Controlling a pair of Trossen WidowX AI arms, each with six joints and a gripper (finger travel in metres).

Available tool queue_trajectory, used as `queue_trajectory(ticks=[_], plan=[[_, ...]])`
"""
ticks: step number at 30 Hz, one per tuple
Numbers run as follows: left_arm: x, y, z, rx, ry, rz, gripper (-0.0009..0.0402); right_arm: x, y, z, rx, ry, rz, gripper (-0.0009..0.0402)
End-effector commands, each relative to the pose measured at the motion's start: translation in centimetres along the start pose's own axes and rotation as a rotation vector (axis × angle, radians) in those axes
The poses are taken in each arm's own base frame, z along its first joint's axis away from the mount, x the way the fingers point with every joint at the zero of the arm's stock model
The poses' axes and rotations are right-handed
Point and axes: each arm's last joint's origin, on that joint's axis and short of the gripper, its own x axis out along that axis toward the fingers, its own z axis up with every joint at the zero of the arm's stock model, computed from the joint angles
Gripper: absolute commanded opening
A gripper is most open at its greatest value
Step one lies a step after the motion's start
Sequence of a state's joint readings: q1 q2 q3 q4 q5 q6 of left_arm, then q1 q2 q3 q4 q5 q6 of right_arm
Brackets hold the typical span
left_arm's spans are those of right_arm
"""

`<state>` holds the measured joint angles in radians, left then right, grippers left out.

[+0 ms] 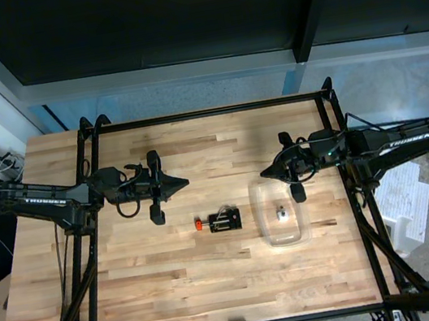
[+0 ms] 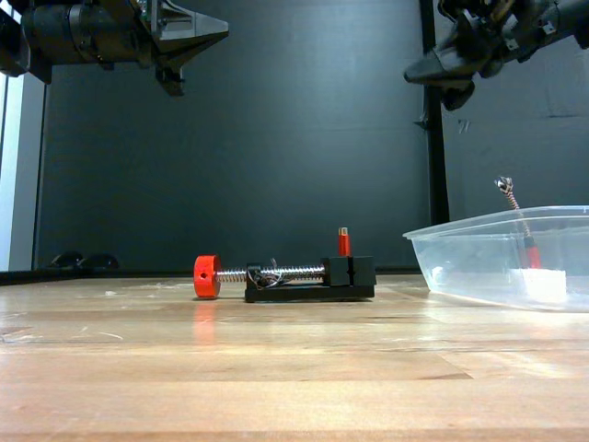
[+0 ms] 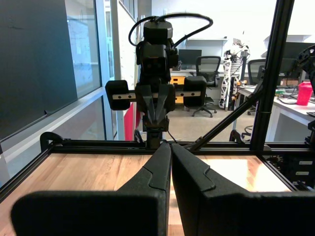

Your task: Pick the RCA connector and install on taskboard

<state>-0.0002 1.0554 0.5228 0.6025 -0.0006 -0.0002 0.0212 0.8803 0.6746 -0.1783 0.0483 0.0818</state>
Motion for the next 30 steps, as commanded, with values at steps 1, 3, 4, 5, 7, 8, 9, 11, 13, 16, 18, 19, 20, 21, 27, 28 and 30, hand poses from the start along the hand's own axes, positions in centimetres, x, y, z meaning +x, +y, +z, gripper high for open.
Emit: queue_trajectory(ticks=[1, 3, 4, 5, 7, 8, 9, 11, 13, 16, 18, 19, 20, 21, 27, 28, 30], plan=[[0.0, 0.0, 0.0, 0.0, 0.0, 0.0, 0.0, -0.5, 0.2, 0.1, -0.009, 0.084, 0.003, 0.0], [0.0, 0.0, 0.0, 0.0, 0.0, 0.0, 0.0, -0.9, 0.4, 0.1, -0.017, 0.139, 0.009, 0.0], [0.0, 0.0, 0.0, 0.0, 0.0, 0.0, 0.0, -1.1, 0.5, 0.1, -0.022, 0.165, 0.012, 0.0], [0.0, 0.0, 0.0, 0.0, 0.0, 0.0, 0.0, -1.3, 0.6, 0.1, -0.027, 0.196, 0.016, 0.0], [0.0, 0.0, 0.0, 0.0, 0.0, 0.0, 0.0, -1.7, 0.9, 0.0, -0.033, 0.259, 0.021, 0.0], [0.0, 0.0, 0.0, 0.0, 0.0, 0.0, 0.0, -1.9, 0.9, -0.1, -0.032, 0.285, 0.022, 0.0], [0.0, 0.0, 0.0, 0.0, 0.0, 0.0, 0.0, -2.1, 1.0, -0.1, -0.029, 0.307, 0.023, 0.0], [0.0, 0.0, 0.0, 0.0, 0.0, 0.0, 0.0, -2.5, 1.1, -0.1, -0.024, 0.348, 0.025, 0.0], [0.0, 0.0, 0.0, 0.0, 0.0, 0.0, 0.0, -2.8, 1.3, -0.1, -0.022, 0.382, 0.03, 0.0], [0.0, 0.0, 0.0, 0.0, 0.0, 0.0, 0.0, -3.2, 1.5, -0.3, -0.014, 0.428, 0.033, 0.0], [0.0, 0.0, 0.0, 0.0, 0.0, 0.0, 0.0, -3.3, 1.7, -0.4, -0.008, 0.448, 0.038, 0.0], [0.0, 0.0, 0.0, 0.0, 0.0, 0.0, 0.0, -3.4, 1.8, -0.4, -0.004, 0.456, 0.042, 0.0], [0.0, 0.0, 0.0, 0.0, 0.0, 0.0, 0.0, -3.5, 2.0, -0.5, -0.004, 0.464, 0.048, 0.0], [0.0, 0.0, 0.0, 0.0, 0.0, 0.0, 0.0, -3.5, 2.2, -0.6, -0.003, 0.47, 0.054, 0.0], [0.0, 0.0, 0.0, 0.0, 0.0, 0.0, 0.0, -3.2, 3.1, -1.5, -0.031, 0.574, 0.07, 0.0], [0.0, 0.0, 0.0, 0.0, 0.0, 0.0, 0.0, -3.0, 3.2, -1.7, -0.036, 0.597, 0.068, 0.0001], [0.0, 0.0, 0.0, 0.0, 0.0, 0.0, 0.0, -2.6, 3.5, -2.0, -0.045, 0.636, 0.069, 0.0003]])
